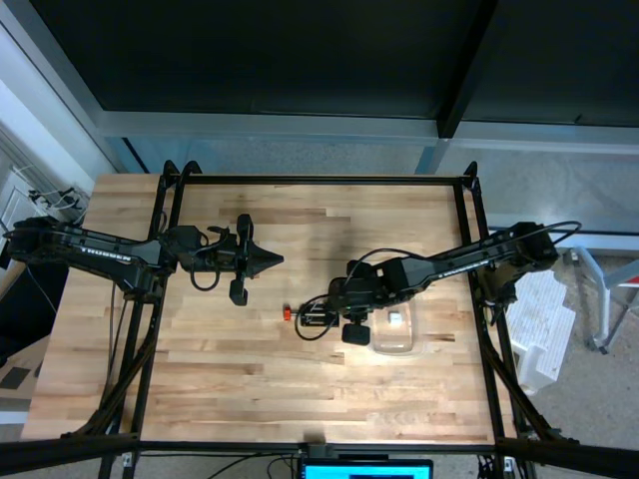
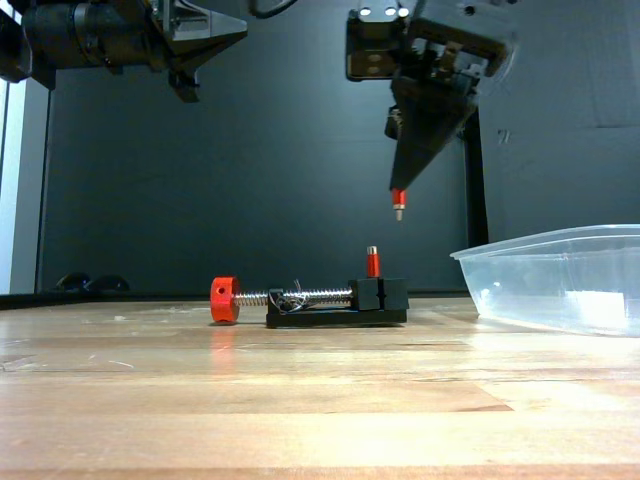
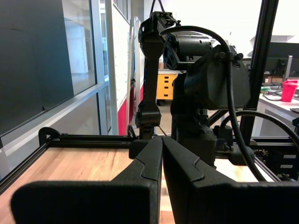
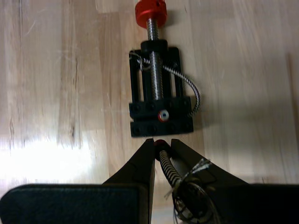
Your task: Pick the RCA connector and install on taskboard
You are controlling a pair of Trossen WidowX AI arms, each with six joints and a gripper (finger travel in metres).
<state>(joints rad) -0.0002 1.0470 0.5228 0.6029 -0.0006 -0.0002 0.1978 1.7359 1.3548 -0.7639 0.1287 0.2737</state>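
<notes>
The taskboard is a small black block lying on the table, with a red knob on a silvery screw at one end and a short red-ringed post standing on the other. Pointing straight down above that post, my right gripper is shut on the RCA connector, whose red and silver tip hangs a short way above the post and slightly to its right. In the right wrist view the connector sits between the fingers just short of the taskboard. My left gripper hovers shut and empty at the left.
A clear plastic tray with a small white piece inside stands just right of the taskboard, also seen as the tray under the right arm. A black frame runs round the wooden table's back and sides.
</notes>
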